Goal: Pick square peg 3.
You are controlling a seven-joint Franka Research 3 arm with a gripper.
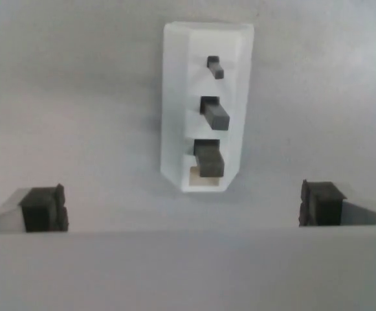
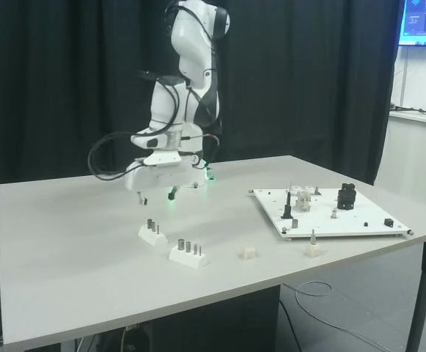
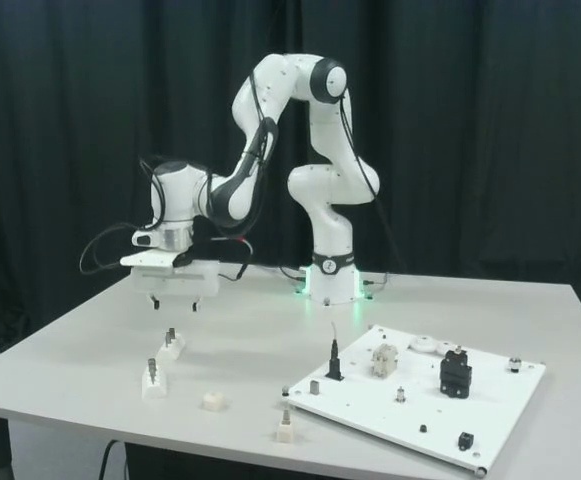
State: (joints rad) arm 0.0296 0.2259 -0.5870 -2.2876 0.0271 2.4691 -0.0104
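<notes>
A white peg holder (image 1: 175, 116) lies on the grey table and carries three black square pegs in a row: a small one (image 1: 215, 67), a middle one (image 1: 215, 113) and the largest (image 1: 209, 161). My gripper (image 1: 182, 207) hangs above the table beside the holder's end with the largest peg. It is open, with nothing between its black fingertips (image 1: 42, 208). From the first room view, the gripper (image 2: 156, 196) hovers well above this holder (image 2: 152, 233). The second room view has the gripper (image 3: 175, 303) over the holder (image 3: 171, 345).
A second white holder (image 2: 188, 254) (image 3: 153, 380) with upright pegs sits close by. A small cube (image 2: 248, 253) (image 3: 212, 401) and a small block with a pin (image 2: 313, 248) (image 3: 286, 428) lie near the table's front. A white board (image 2: 359, 220) (image 3: 490, 410) carries several parts.
</notes>
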